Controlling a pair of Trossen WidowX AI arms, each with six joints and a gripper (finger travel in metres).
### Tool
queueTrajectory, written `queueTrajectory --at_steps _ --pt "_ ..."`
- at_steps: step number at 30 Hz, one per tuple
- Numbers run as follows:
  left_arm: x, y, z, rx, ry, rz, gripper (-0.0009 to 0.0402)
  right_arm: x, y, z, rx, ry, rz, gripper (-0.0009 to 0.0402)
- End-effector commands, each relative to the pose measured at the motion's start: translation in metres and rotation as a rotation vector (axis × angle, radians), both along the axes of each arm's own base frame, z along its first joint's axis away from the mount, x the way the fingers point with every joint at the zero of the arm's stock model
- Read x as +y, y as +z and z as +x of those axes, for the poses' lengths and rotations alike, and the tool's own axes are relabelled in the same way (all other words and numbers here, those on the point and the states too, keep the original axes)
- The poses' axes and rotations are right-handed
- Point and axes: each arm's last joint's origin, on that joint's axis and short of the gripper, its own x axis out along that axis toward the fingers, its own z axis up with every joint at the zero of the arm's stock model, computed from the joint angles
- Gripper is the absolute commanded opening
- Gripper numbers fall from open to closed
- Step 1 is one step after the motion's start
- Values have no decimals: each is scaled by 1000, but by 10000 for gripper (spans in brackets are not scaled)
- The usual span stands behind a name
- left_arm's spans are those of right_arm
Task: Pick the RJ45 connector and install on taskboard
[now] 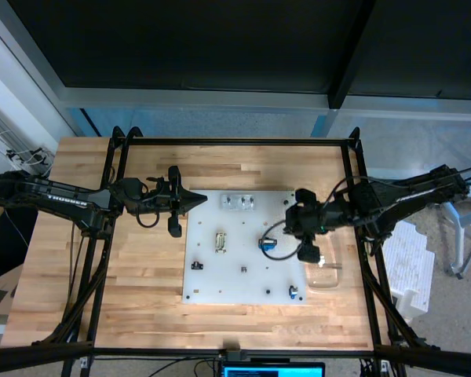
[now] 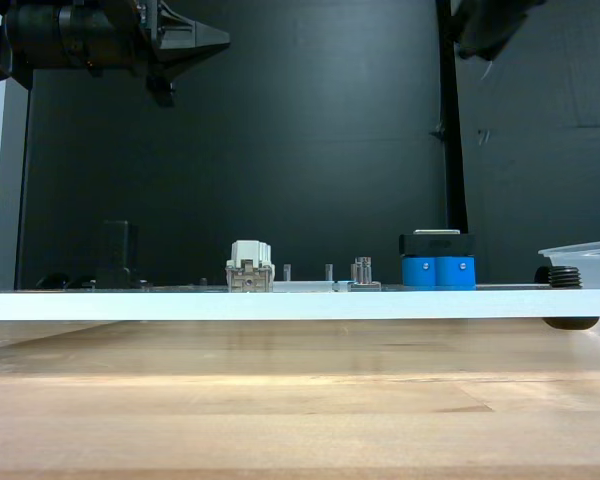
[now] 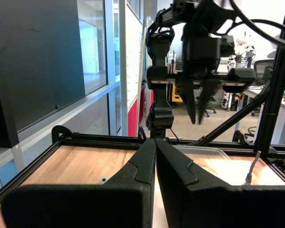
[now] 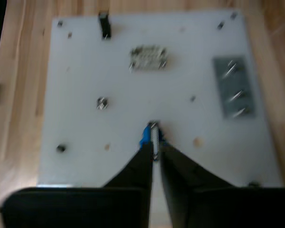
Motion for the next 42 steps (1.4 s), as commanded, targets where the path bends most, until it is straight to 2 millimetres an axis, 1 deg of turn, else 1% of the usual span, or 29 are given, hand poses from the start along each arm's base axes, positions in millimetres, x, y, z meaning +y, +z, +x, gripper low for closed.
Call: queueTrajectory --at_steps 1,3,8,11,14,19,26,32,42 --pt "0 0 0 0 0 0 0 -15 4 6 -50 -19 -23 6" --pt "0 0 0 0 0 0 0 -23 6 8 -79 -25 -39 -2" --pt "0 0 0 -1 0 0 0 -38 11 14 -141 -29 -81 0" --pt "0 0 0 0 0 0 0 -45 13 18 -193 -5 -68 0" --pt "0 0 0 0 0 0 0 -52 12 22 -262 -3 -55 0" --pt "0 0 0 -1 0 0 0 -64 4 22 -346 -19 -76 0" --pt "0 0 0 0 0 0 0 -66 -7 17 -507 -29 -78 0" --pt "0 0 0 -1 0 0 0 -65 -16 14 -653 12 -39 0" --pt "0 0 0 -1 0 0 0 -66 -35 13 -790 18 -47 0"
